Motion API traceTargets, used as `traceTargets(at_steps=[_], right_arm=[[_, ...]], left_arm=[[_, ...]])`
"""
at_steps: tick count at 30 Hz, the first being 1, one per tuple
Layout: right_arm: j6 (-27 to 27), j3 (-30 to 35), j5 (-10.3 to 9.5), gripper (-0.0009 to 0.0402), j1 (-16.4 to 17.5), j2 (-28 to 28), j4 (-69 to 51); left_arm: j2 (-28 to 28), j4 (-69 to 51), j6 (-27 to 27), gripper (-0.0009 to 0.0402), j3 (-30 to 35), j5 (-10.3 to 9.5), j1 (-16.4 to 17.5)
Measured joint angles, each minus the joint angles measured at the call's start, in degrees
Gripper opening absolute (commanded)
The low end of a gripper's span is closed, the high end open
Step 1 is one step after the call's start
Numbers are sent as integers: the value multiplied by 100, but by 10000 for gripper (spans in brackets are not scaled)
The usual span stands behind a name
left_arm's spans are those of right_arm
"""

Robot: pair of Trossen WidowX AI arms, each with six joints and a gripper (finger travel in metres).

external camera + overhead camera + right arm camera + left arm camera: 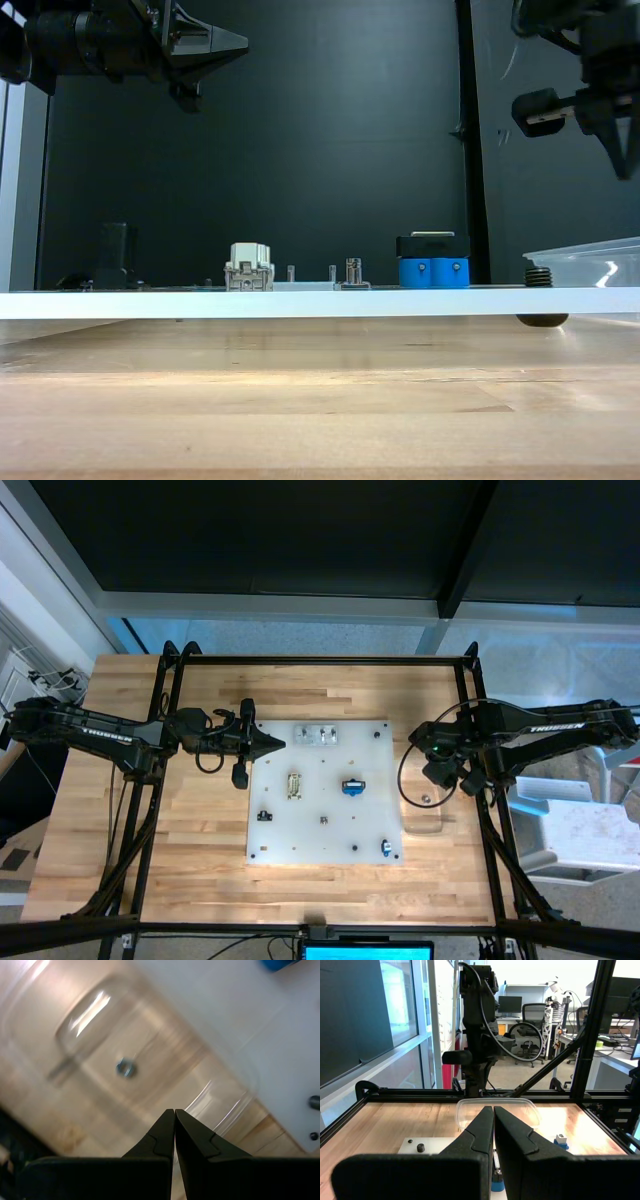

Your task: Pick the M12 fastener and fasten on the M12 threads

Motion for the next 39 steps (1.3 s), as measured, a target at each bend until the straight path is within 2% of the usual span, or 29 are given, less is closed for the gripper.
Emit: traceTargets(at_steps=[6, 10, 14, 19, 24, 28, 36, 39], right_arm=[[-144, 0, 686, 2, 238, 127, -372], [24, -4, 745, 21, 549, 232, -378], [450, -7, 953, 60, 909, 372, -267], [1217, -24, 964, 123, 1193, 492, -24], [1438, -31, 938, 168, 1405, 651, 35], [1493, -81, 813, 175, 1486, 774, 267], [1567, -422, 767, 172, 1530, 968, 730], [1582, -490, 542, 171, 1537, 1058, 817]], left_arm=[[-2, 0, 0, 0, 0, 0, 0], [0, 0, 0, 0, 2, 0, 0], [0, 0, 2, 0, 2, 0, 0], [0, 0, 0, 0, 0, 0, 0], [0, 0, 0, 0, 2, -2, 0], [0, 0, 0, 0, 2, 0, 0], [0, 0, 0, 0, 0, 0, 0], [0, 0, 2, 0, 2, 0, 0]])
